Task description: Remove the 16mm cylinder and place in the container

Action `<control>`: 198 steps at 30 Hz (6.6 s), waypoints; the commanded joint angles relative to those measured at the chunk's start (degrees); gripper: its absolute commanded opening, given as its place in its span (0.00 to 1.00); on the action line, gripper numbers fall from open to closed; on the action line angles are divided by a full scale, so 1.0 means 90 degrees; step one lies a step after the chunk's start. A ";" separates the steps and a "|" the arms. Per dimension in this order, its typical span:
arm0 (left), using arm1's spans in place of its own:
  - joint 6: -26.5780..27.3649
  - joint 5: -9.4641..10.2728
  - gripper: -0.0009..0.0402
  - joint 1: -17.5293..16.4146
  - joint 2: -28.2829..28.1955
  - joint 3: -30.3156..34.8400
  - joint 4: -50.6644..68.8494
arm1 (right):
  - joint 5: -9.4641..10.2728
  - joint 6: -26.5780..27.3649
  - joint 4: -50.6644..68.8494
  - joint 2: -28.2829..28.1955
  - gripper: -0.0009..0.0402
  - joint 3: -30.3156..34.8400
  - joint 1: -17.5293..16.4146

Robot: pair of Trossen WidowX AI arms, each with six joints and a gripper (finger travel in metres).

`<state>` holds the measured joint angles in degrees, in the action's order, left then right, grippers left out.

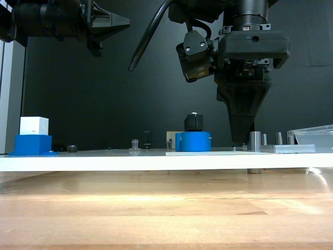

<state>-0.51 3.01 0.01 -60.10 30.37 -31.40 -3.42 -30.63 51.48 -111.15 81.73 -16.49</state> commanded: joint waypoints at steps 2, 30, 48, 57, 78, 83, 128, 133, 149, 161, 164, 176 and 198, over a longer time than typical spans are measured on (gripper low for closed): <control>0.0000 0.0000 0.02 0.0000 0.0000 0.0000 -0.0002 | 0.0000 0.0000 0.0000 0.0000 0.14 0.0002 -0.0005; 0.0000 -0.0002 0.02 0.0000 0.0000 0.0000 -0.0002 | -0.0002 -0.0053 -0.0002 0.0000 0.43 0.0002 -0.0032; 0.0000 0.0000 0.02 -0.0002 0.0000 0.0000 0.0000 | 0.0000 -0.0056 -0.0012 0.0151 0.43 0.0017 -0.0034; 0.0000 0.0000 0.02 -0.0002 0.0000 0.0000 -0.0002 | 0.0010 -0.0058 0.0396 0.0529 0.43 0.0017 -0.0049; 0.0000 0.0000 0.02 0.0000 0.0000 0.0000 -0.0002 | -0.0002 -0.0051 -0.0085 0.0112 0.43 -0.0221 -0.0282; 0.0000 0.0000 0.02 -0.0002 0.0000 0.0000 -0.0005 | 0.0027 -0.0053 -0.0282 0.0114 0.40 -0.0423 -0.0284; 0.0000 0.0000 0.02 0.0000 0.0000 0.0000 -0.0002 | -0.0002 -0.0051 0.0432 0.1506 0.02 -0.0423 -0.0255; 0.0000 -0.0002 0.02 -0.0002 0.0000 0.0000 0.0000 | -0.0012 -0.0051 0.0622 0.1664 0.02 -0.0440 -0.0359; 0.0000 0.0000 0.02 0.0000 0.0000 0.0000 0.0000 | -0.0308 -0.0527 0.1090 0.3592 0.02 -0.2249 -0.0981; 0.0000 0.0000 0.02 0.0000 0.0000 0.0000 0.0000 | -0.0308 -0.0865 0.1059 0.4308 0.02 -0.3672 -0.1253; 0.0000 0.0000 0.02 0.0000 0.0000 0.0000 0.0000 | -0.0301 -0.0903 0.0845 0.4308 0.02 -0.3966 -0.1258; 0.0000 0.0000 0.02 -0.0002 0.0000 0.0000 0.0000 | -0.0289 -0.0993 0.0430 0.4296 0.18 -0.4401 -0.1282; 0.0000 0.0000 0.02 -0.0002 0.0000 0.0000 0.0000 | -0.0340 -0.0903 0.1333 0.4539 0.52 -0.3254 -0.1260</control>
<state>-0.49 3.01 0.01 -60.07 30.35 -31.40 -6.42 -39.44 62.59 -70.59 50.94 -27.86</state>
